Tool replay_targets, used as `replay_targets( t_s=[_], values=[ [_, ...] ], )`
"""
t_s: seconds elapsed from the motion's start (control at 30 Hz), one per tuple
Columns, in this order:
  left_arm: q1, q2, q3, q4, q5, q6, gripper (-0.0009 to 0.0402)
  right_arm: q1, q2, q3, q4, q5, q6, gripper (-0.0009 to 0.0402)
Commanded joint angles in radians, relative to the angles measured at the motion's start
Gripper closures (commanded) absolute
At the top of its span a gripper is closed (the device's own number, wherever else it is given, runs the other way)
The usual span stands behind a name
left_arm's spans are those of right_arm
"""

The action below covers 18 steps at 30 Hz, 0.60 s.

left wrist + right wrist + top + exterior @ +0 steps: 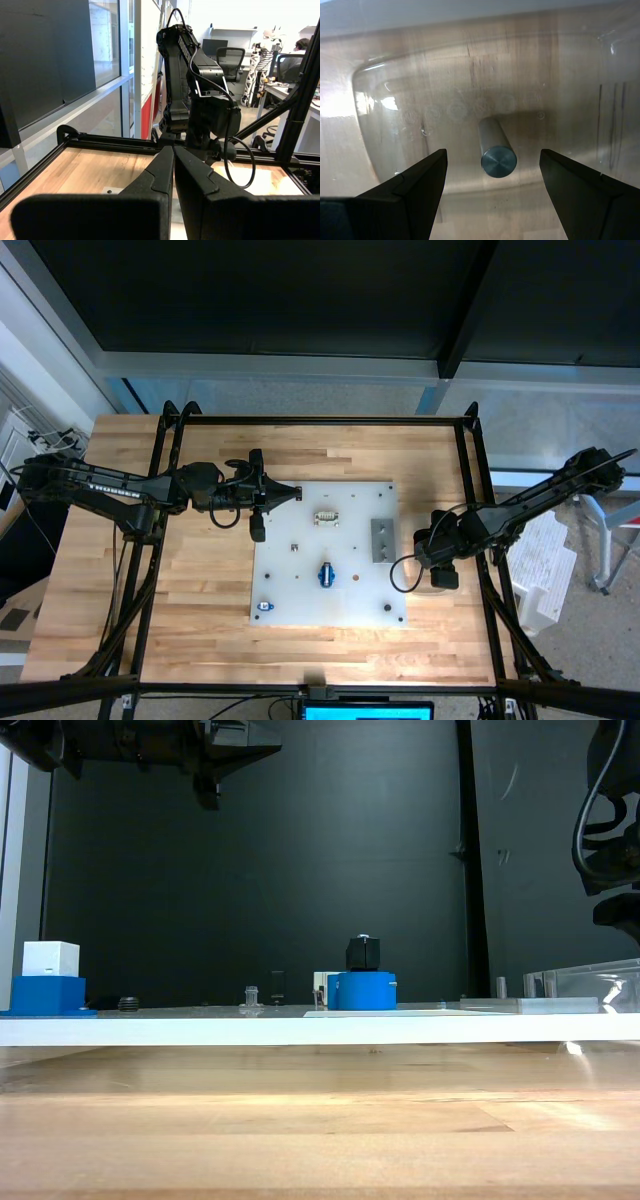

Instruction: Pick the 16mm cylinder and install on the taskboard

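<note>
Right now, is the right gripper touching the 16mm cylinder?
Apart. Right wrist view: the open right gripper shows tray between each finger and the 16mm cylinder. The left gripper, shut, hangs over the taskboard.

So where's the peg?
The peg is in the clear tray under the open right gripper, right of the taskboard; shut left gripper above its far-left corner.

The smooth metal 16mm cylinder (496, 150) is gleaming in a glossy tray (370, 100) (scuffed) under the matt right gripper (492, 152); the matt left gripper (173, 147) is hovering over the taskboard (340, 590).
</note>
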Motion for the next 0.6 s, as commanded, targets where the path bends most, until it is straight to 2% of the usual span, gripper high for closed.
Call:
replay_targets(
  t_s=[0.03, 0.6],
  values=[
    [0.0, 0.0, 0.0, 0.0, 0.0, 0.0, 0.0392, 0.001, 0.0, 0.0, 0.003, 0.0, -0.001, 0.0149],
    [0.0, 0.0, 0.0, 0.0, 0.0, 0.0, 0.0392, 0.004, 0.0, -0.001, 0.006, 0.0, 0.003, 0.0282]
  ],
)
